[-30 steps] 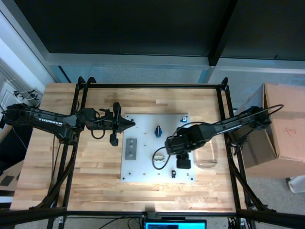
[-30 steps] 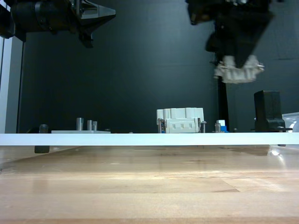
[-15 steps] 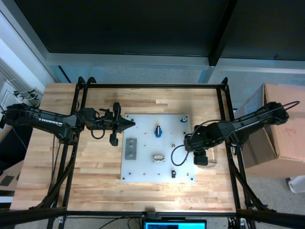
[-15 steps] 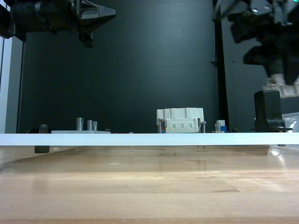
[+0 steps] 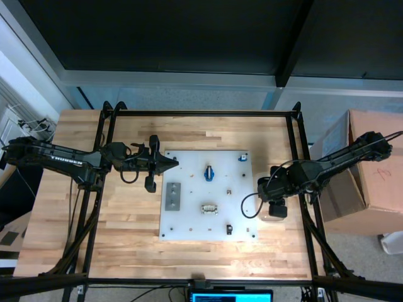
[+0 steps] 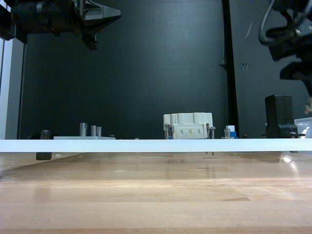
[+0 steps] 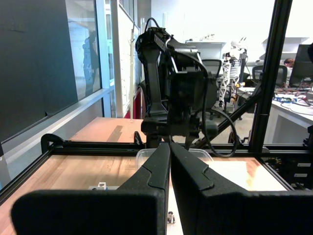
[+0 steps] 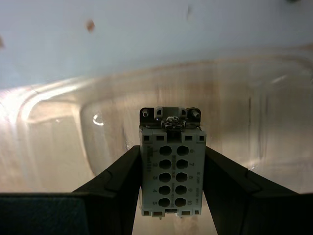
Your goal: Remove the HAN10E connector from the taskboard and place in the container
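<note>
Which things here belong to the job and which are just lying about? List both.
Job: HAN10E connector, clamped in the right gripper over the clear container, clear of the taskboard.

Lying about: left gripper, shut, high over the board's far-left edge; grey block, blue part, white connector base on the board; cardboard box beside the table.

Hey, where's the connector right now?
In the right wrist view, the connector is clamped in the right tool over the clear container, just right of the board. The left tool hangs shut above the board's left edge.
</note>
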Tool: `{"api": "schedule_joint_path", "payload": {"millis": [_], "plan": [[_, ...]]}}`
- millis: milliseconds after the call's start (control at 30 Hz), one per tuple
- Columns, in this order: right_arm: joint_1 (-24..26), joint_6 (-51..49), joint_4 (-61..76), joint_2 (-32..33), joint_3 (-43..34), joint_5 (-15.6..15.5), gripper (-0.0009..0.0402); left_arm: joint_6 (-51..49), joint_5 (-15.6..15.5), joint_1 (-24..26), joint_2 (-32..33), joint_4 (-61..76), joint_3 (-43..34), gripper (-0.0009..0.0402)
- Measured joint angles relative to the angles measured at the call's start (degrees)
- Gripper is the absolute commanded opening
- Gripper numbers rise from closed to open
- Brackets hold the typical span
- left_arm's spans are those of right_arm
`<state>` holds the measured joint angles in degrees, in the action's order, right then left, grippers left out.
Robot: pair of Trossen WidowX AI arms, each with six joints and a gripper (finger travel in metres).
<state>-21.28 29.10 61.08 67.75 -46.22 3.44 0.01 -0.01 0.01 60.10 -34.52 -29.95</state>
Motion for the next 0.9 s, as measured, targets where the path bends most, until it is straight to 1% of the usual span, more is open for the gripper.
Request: {"api": "schedule_joint_path", "payload": {"millis": [233, 333, 433, 700, 800, 900], "plan": [[-0.5, 4.9, -7.0, 0.1, 7.3, 0.0, 0.0047, 0.0, 0.0, 0.0, 0.0, 0.0, 0.0, 0.0000], [-0.6, 5.9, -8.6, 0.1, 9.4, -0.3, 0.0064, 0.0, 0.0, 0.0, 0.0, 0.0, 0.0, 0.0000], [-0.7, 6.8, -9.0, 0.1, 10.6, -1.1, 0.0098, 0.0, 0.0, 0.0, 0.0, 0.0, 0.0, 0.0000], [-0.8, 9.2, -9.6, 0.1, 11.0, -1.1, 0.0216, 0.0, 0.0, 0.0, 0.0, 0.0, 0.0, 0.0000], [-0.8, 9.7, -9.6, 0.1, 11.0, -1.3, 0.0245, 0.0, 0.0, 0.0, 0.0, 0.0, 0.0, 0.0000], [-0.8, 9.9, -9.3, 0.1, 10.4, -1.6, 0.0260, 0.0, 0.0, 0.0, 0.0, 0.0, 0.0, 0.0000]]}}
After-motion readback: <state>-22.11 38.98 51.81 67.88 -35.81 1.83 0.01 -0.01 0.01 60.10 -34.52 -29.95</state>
